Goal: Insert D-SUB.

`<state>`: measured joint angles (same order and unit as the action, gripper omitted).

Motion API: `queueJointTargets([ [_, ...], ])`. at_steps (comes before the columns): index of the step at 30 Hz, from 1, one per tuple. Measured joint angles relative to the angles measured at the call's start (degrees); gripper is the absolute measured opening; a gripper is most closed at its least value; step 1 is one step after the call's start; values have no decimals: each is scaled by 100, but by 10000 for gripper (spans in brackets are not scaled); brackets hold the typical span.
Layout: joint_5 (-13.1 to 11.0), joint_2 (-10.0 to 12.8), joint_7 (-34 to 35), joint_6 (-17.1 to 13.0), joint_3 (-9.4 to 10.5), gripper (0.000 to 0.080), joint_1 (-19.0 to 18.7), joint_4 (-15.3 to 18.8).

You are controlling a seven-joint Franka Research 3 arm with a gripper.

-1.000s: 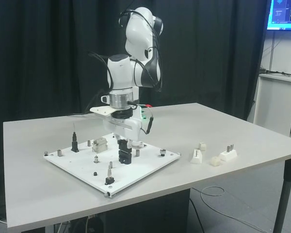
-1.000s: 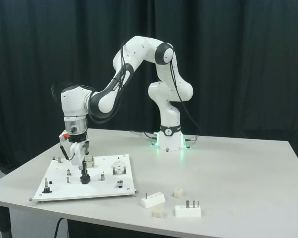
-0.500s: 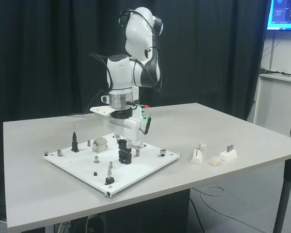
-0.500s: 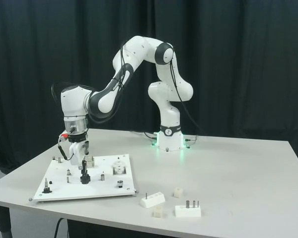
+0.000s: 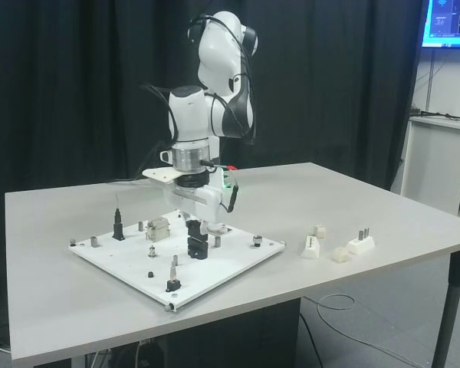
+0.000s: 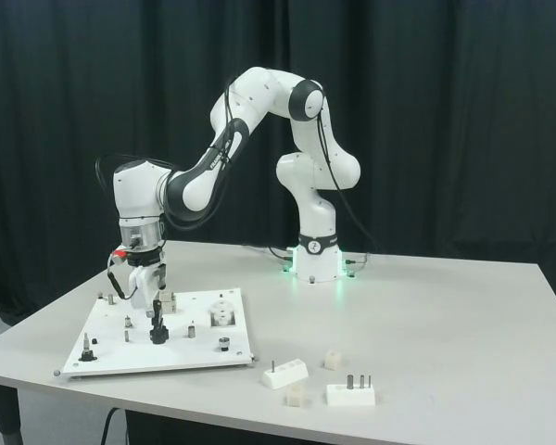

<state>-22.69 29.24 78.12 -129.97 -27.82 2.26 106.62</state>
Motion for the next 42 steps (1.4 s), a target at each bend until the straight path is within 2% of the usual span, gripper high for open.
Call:
queueJointTargets([
  [42, -1, 13, -145, -110, 3, 388, -13, 0],
])
